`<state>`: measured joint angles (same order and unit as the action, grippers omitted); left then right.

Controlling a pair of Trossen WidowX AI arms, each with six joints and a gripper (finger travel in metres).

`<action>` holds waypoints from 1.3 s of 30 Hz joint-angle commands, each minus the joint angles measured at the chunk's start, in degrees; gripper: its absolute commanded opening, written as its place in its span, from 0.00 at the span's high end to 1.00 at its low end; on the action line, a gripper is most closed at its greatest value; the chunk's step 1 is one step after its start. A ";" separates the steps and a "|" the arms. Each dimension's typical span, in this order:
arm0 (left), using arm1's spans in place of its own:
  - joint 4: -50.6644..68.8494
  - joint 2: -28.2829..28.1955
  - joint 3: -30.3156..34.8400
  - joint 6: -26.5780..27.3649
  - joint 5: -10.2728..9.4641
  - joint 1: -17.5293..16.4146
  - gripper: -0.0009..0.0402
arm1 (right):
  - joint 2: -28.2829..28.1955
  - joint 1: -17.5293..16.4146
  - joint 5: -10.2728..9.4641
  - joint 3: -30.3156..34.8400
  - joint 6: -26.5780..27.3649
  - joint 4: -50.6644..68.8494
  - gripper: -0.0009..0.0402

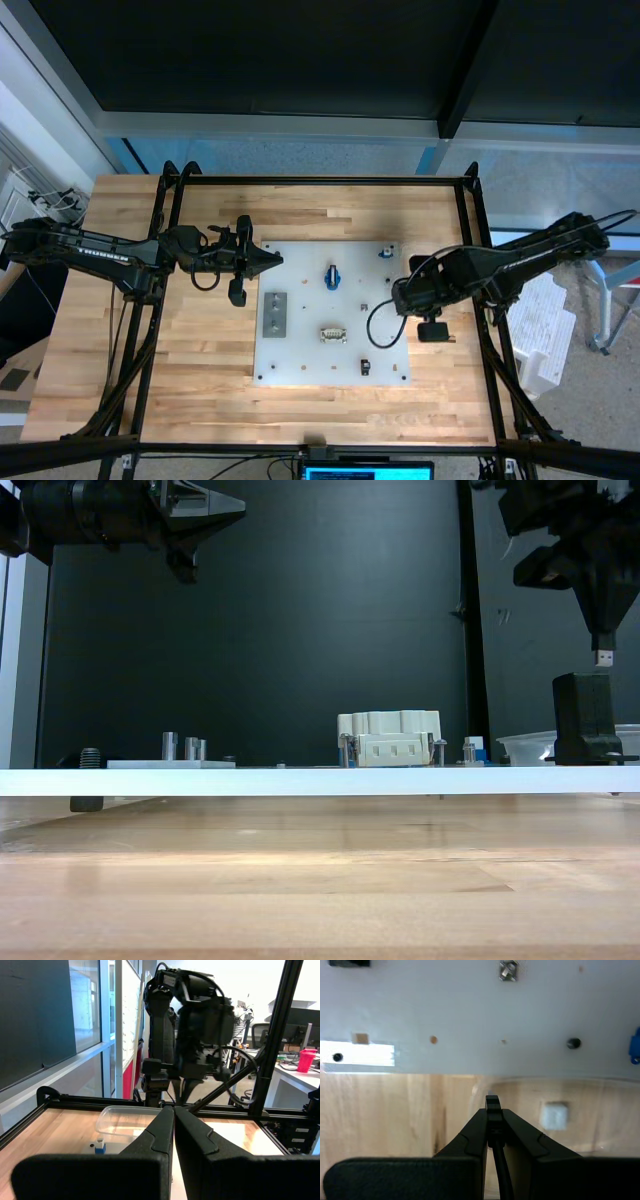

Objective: Pick the USB connector and install on taskboard

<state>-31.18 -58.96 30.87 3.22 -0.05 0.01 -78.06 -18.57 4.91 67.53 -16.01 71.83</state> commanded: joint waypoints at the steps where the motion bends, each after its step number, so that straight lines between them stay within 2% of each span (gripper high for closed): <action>1: 0.00 0.00 0.00 0.00 0.00 0.00 0.98 | -2.82 -2.03 0.04 2.45 -2.71 0.00 0.98; 9: 0.00 0.00 0.02 0.00 0.00 0.00 0.98 | -10.21 -6.32 0.07 9.31 -7.58 0.35 0.98; 17: 0.00 0.00 0.00 0.00 0.00 0.00 0.98 | -17.59 -8.74 -0.09 16.24 -11.50 0.70 0.98; 21: 0.00 0.00 0.00 0.00 0.00 -0.02 0.98 | -21.75 -9.33 -0.66 20.72 -14.05 1.33 0.98; 29: 0.00 0.00 0.00 0.00 0.00 0.00 0.98 | -28.68 -9.99 -0.68 28.59 -15.15 2.60 0.98; 39: 0.00 0.00 0.00 0.00 0.00 -0.02 0.98 | -33.53 -10.25 -1.97 33.44 -15.04 2.51 0.98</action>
<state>-31.16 -58.96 30.87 3.25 -0.08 0.01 -111.33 -28.77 3.18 100.92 -31.14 74.52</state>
